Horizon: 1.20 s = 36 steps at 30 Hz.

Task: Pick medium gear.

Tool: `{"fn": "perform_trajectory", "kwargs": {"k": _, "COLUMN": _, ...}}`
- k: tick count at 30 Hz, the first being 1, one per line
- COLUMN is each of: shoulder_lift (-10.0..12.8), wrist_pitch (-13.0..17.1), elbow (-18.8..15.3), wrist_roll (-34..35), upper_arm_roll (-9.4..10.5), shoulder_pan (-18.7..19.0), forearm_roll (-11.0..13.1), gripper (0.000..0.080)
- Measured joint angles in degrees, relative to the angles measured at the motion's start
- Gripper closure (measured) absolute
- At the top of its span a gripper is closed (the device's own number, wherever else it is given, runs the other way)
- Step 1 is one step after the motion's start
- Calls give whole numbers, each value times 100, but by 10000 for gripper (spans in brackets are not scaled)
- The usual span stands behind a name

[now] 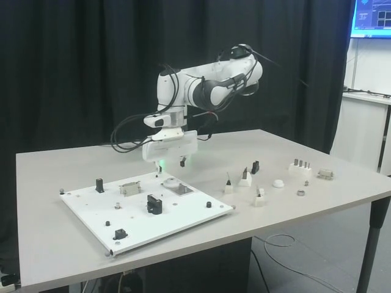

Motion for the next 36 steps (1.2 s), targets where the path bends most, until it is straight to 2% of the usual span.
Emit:
{"fn": "perform_trajectory", "kwargs": {"k": 9, "shoulder_lift": -34, "wrist_pitch": -126, "elbow": 4, "wrist_roll": 198, "upper_arm_roll": -153, "shoulder_pan": 252, "forearm_roll": 6, "gripper": 3}}
{"fn": "perform_trajectory", "kwargs": {"k": 21, "shoulder_lift": -85, "wrist_pitch": -450, "elbow": 189, "wrist_roll": 810, "upper_arm_roll": -432, "shoulder_pan": 833, "forearm_roll": 54, "gripper": 3}}
{"fn": "perform_trajectory", "kwargs": {"k": 29, "shoulder_lift": -155, "wrist_pitch": -628, "elbow": 449, "wrist_roll": 1434, "upper_arm_roll": -488, "shoulder_pan": 1346, "forearm_roll": 104, "gripper": 3}}
{"fn": "perform_trajectory", "kwargs": {"k": 36, "shoulder_lift": -160, "wrist_pitch": -657, "elbow": 732, "wrist_roll": 2042, "upper_arm_roll": -475, "shoulder_pan": 1825, "forearm_roll": 132, "gripper": 3}}
